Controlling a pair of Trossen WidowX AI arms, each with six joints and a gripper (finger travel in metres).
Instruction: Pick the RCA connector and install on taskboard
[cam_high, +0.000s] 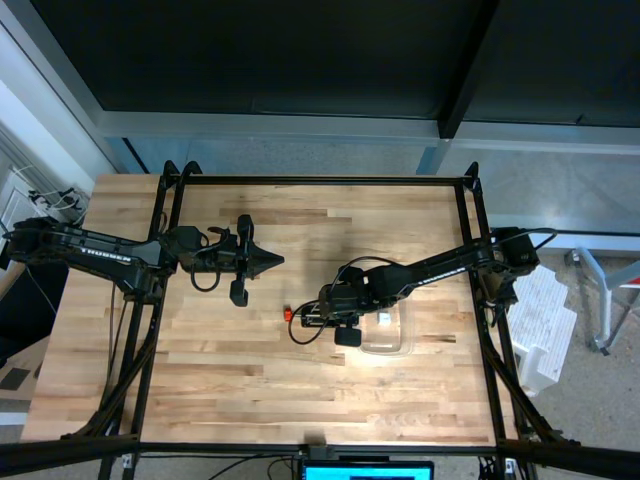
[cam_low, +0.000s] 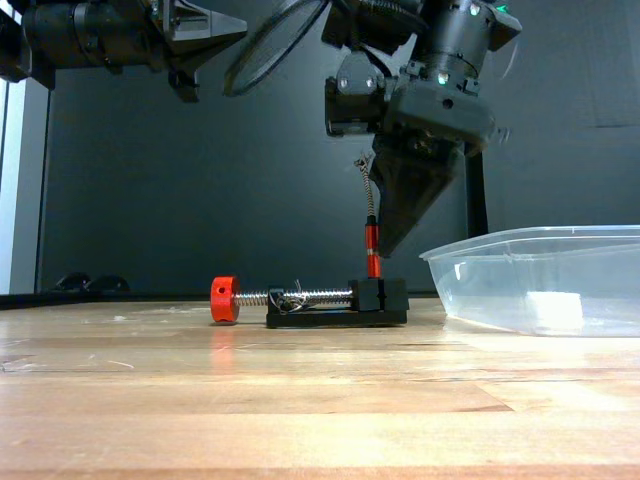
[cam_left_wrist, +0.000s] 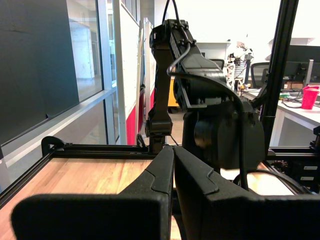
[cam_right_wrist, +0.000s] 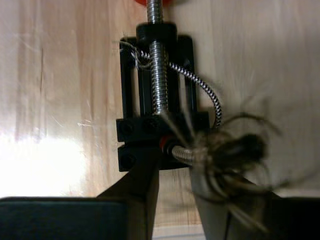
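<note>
The taskboard (cam_low: 335, 305) is a small black block with a threaded screw and a red-orange knob (cam_low: 224, 299) at its left end; it lies mid-table (cam_high: 305, 316). My right gripper (cam_low: 385, 240) hangs point-down over the block's right end, shut on the RCA connector (cam_low: 371, 235), a silvery spring-sleeved plug with a red band. The plug stands upright with its tip at the block's top. In the right wrist view the connector (cam_right_wrist: 182, 152) sits between the fingers (cam_right_wrist: 147, 185), with frayed wires trailing off it. My left gripper (cam_high: 272, 261) is shut, empty, held high at the left.
A clear plastic tray (cam_low: 600, 270) stands just right of the taskboard, with a small white piece (cam_low: 553, 310) inside it. In the high view the tray (cam_high: 405, 335) lies under the right arm. Black frame rails border the table.
</note>
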